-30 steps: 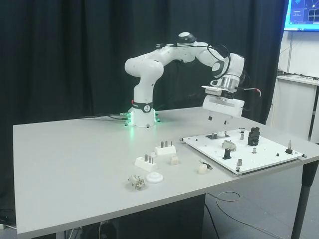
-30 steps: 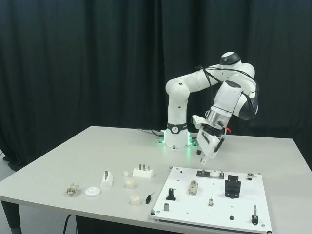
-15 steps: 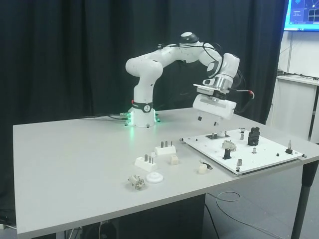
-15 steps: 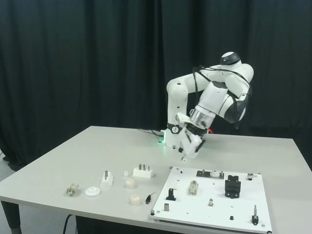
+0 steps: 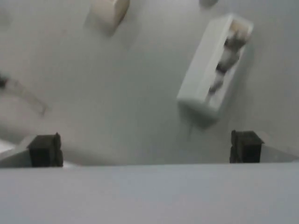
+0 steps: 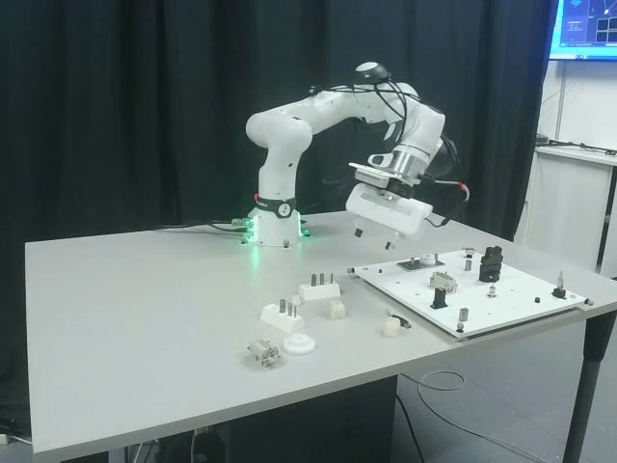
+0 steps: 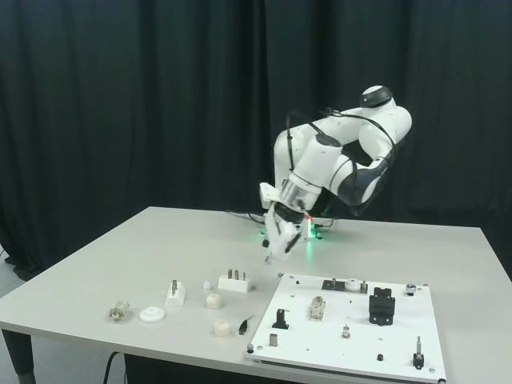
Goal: Pick small gear.
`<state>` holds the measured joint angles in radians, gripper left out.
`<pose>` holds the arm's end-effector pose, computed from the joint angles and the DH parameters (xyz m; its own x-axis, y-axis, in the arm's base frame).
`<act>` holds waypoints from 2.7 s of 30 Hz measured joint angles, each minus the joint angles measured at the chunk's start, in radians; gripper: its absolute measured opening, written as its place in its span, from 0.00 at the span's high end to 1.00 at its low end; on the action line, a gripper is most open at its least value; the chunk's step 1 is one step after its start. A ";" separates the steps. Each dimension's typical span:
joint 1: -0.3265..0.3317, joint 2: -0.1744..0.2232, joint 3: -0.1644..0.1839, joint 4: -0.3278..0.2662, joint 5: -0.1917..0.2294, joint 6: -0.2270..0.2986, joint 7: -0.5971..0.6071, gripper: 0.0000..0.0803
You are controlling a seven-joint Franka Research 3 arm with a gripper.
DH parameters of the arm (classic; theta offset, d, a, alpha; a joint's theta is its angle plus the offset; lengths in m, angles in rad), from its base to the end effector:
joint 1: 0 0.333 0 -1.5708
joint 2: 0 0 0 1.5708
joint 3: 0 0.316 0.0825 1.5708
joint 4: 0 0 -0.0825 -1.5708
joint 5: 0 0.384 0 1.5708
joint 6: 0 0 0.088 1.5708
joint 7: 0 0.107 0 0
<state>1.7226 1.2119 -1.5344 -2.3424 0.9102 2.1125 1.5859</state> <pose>0.4795 0.0888 0.2807 -0.4218 -0.8182 0.3907 -0.9055 0.3578 -0.2282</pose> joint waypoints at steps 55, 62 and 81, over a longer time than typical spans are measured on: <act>-0.488 0.045 0.061 -0.051 0.447 -0.126 -0.684 0.00; -0.501 0.049 0.087 -0.047 0.477 -0.126 -0.691 0.00; -0.526 0.066 0.137 -0.031 0.499 -0.103 -0.692 0.00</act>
<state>1.1970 1.2781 -1.3976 -2.3734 1.4090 2.0093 0.8941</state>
